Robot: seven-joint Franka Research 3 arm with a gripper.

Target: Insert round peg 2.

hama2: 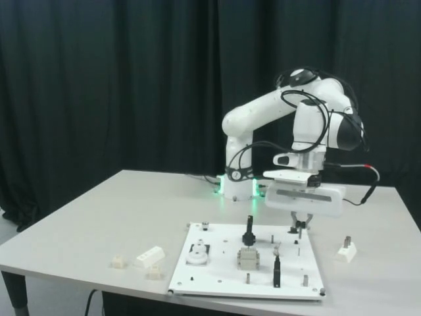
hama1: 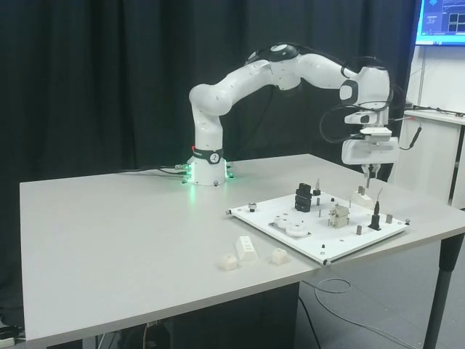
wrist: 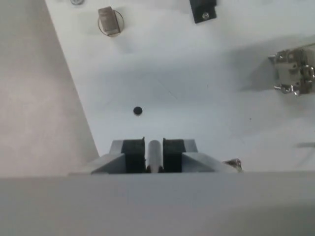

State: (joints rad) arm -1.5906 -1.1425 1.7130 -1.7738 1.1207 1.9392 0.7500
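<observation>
Arm stretched out from its base, wrist turned straight down over the far edge of the white board (hama1: 320, 233). Gripper (wrist: 154, 158) hangs above the board, black pads pinching a smooth grey cylindrical peg (wrist: 154, 153) upright. Small round black hole (wrist: 138, 111) in the matte board near the fingertips.

Black curtains (hama2: 131, 85) hang in heavy folds behind my grey table (hama1: 116, 240), closing off the room. At the far corner a lit monitor (hama1: 441, 22) glows above a white side desk (hama1: 436, 116). A loose cable (hama1: 341, 305) loops over the grey floor (hama1: 363, 320) beneath the table's edge.
</observation>
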